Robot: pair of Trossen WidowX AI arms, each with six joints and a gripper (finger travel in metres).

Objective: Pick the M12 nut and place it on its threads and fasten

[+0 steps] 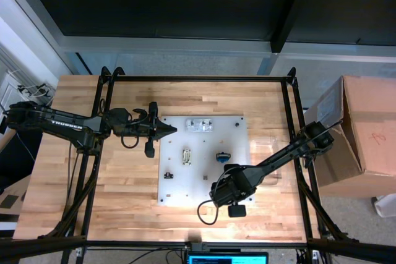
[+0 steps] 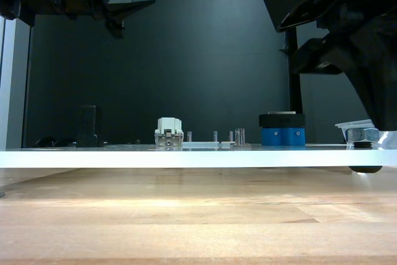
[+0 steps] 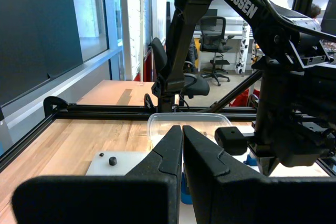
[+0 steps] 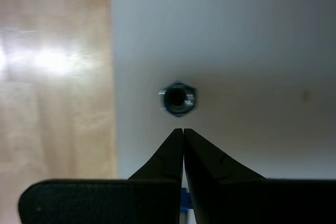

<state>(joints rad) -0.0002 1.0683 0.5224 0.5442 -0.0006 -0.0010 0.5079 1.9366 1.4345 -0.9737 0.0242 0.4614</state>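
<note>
At the board's [image 1: 185, 193] near right edge the nut [image 4: 177, 99] sits on its stud [image 2: 361, 144], free of any grip, with a thin band of black showing under it in the low view. The right gripper [image 4: 183, 130] hangs just above it, tips pressed together and holding nothing. Farther in, a blue block [image 2: 282, 136] stands right of mid-board and a white connector [image 2: 169, 133] left of it. The left gripper [image 3: 182, 129] hovers high over the board's far left edge, its tips also together and empty. A clear tray [image 3: 189, 120] lies to the right of the board.
</note>
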